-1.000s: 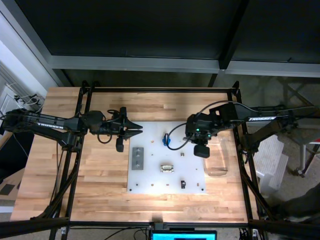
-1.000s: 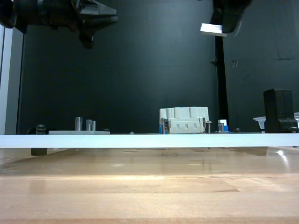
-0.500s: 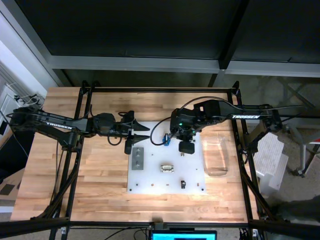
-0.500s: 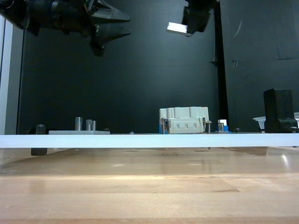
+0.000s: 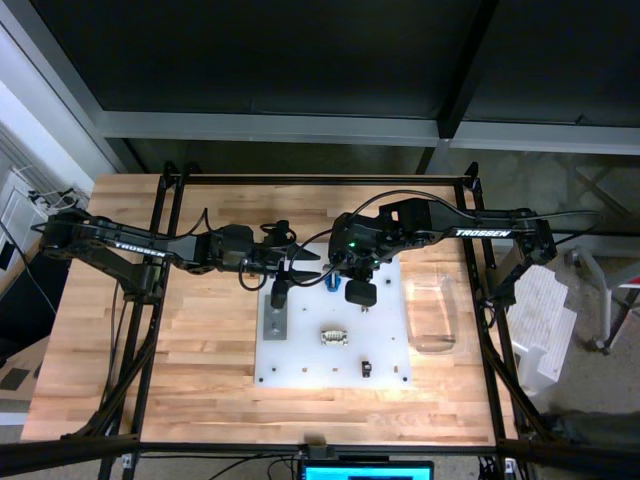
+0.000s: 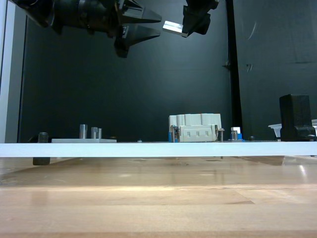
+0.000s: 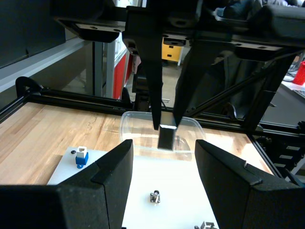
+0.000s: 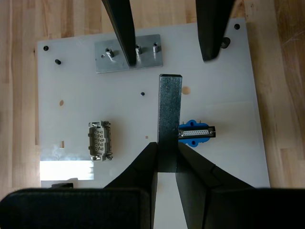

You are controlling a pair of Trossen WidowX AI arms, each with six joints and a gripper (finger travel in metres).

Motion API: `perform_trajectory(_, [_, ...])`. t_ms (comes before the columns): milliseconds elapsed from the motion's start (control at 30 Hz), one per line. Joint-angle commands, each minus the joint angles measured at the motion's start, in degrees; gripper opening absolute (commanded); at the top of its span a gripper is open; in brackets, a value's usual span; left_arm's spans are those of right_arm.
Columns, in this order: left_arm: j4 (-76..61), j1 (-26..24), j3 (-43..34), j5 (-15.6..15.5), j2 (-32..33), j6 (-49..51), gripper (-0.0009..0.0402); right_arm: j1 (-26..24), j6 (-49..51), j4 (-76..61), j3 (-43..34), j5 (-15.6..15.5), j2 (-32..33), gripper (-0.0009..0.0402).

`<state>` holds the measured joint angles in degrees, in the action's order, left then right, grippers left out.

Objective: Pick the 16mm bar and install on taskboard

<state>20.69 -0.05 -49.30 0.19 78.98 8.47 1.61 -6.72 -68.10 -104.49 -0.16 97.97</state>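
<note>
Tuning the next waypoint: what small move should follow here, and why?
Probably ease the left gripper forward until its open fingers straddle the free end of the grey rectangular metal bar. The right gripper is shut on the bar's other end, high above the white task board. The left fingertips sit just short of the bar, in line with it.

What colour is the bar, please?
Grey bar, best in right wrist view; right gripper holds it aloft, left gripper open opposite.

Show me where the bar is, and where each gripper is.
16mm bar (image 8: pixel 170 114), right wrist view: middle of its length, held above the board.
right gripper (image 8: pixel 167 153), right wrist view: between fingertips clamping the bar.
left gripper (image 6: pixel 159 25), low view: between open fingertips, facing the bar's end.
</note>
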Motion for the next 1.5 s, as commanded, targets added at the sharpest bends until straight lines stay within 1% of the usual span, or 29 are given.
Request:
perform_trajectory(33, [-0.9, 0.0, -1.5, 0.0, 1.3, -0.4, 0.0177, 0.0, -0.1, 0.3, 0.0, 0.1, 0.0, 0.0])
perform_trajectory(200, [-2.8, 0.0, -3.9, 0.0, 2.9, -1.0, 0.0177, -0.1, -0.3, 0.3, 0.0, 0.1, 0.0, 0.0])
perform_trajectory(433, [-2.8, 0.0, -5.1, 0.0, 3.0, -1.9, 0.0176, -0.2, -0.2, 1.1, 0.0, 0.1, 0.0, 0.0])
perform_trajectory(633, [-2.9, 0.0, -6.5, 0.4, 4.8, -2.0, 0.0176, -0.3, -0.1, 2.1, 0.0, 0.1, 0.0, 0.0])
perform_trajectory(767, [-3.3, -0.1, -6.5, 0.6, 4.7, -2.0, 0.0175, -0.4, 0.0, 2.0, 0.0, 0.0, 0.0, 0.0])
perform_trajectory(1100, [-4.3, -0.1, -6.6, 0.6, 4.6, -2.5, 0.0138, -0.4, 0.0, 1.9, 0.1, -0.1, 0.0, 0.0])
perform_trajectory(1200, [-4.2, -0.1, -6.6, 0.7, 4.6, -2.8, 0.0123, -0.4, 0.0, 1.6, 0.1, -1.4, 0.0, 0.0])
perform_trajectory(1500, [-4.1, -0.1, -6.6, 1.1, 4.6, -3.0, 0.0098, -0.4, 0.3, 1.5, 0.1, -1.4, 0.0, 0.0])
